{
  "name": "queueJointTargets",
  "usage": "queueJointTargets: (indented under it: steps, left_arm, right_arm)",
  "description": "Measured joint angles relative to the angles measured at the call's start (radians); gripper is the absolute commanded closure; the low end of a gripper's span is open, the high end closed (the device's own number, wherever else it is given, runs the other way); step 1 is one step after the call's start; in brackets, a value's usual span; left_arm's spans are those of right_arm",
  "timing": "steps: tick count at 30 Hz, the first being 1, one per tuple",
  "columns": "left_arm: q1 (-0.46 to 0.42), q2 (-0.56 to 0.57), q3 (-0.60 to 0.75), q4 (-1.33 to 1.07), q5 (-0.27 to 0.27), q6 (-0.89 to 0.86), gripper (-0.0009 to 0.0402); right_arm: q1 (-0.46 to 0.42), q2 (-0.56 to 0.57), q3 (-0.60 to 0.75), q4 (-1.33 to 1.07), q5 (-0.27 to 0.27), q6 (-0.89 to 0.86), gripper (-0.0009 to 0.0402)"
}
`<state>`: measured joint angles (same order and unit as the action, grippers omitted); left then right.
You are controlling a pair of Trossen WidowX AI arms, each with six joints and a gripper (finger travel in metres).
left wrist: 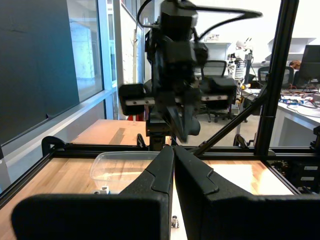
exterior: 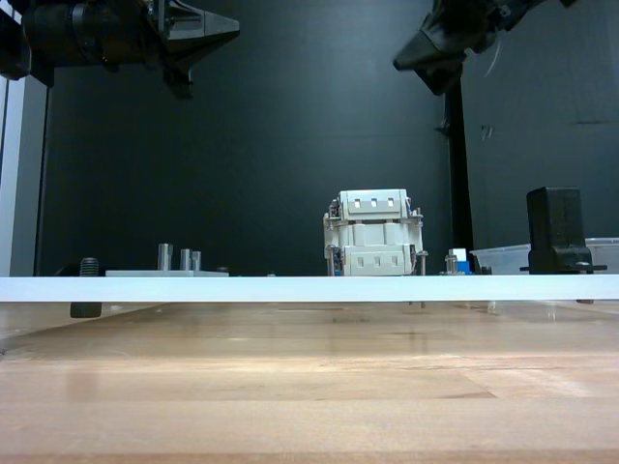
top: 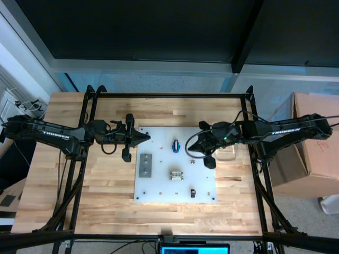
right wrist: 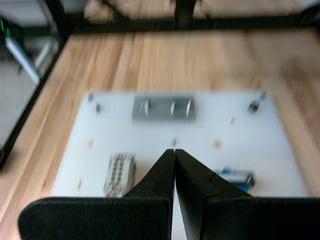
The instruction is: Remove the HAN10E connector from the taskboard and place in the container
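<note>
Nothing is done yet: the connector (top: pixel 176 175) sits on the board (top: pixel 159 191), the left pincer (left wrist: pixel 173 150) and right pincer (right wrist: pixel 174 151) hanging above, closed and empty.

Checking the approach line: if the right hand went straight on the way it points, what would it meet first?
Likely bare board, though depth is unclear. The shut right hand aims between the seated connector and a blue part. The left hand hovers shut at the board's left edge.

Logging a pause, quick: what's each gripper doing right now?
Left gripper: shut, empty, above the board's left edge.
Right gripper: shut, empty, above the board; HAN10E connector stands on it.
</note>
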<state>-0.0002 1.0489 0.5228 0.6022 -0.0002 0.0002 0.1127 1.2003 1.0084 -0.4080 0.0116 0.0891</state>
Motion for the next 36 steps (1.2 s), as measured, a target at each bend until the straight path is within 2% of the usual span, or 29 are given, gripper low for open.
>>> queueJointTargets:
  steps: [8, 23, 28, 36]
  left_arm:
    - [0.0, 0.0, 0.0, 0.0, 0.0, 0.0, 0.0393]
    - [0.0, 0.0, 0.0, 0.0, 0.0, 0.0, 0.0393]
    - [0.0, 0.0, 0.0, 0.0, 0.0, 0.0, 0.0393]
    - [0.0, 0.0, 0.0, 0.0, 0.0, 0.0, 0.0393]
  right_arm:
    - [0.071, 0.155, 0.192, -0.318, 0.022, 0.043, 0.0393]
    - [0.114, 0.512, 0.667, -0.764, 0.023, 0.142, 0.0389]
    - [0.116, 0.614, 0.785, -0.81, 0.023, 0.165, 0.0354]
    - [0.122, 0.768, 0.945, -0.893, 0.023, 0.186, 0.0244]
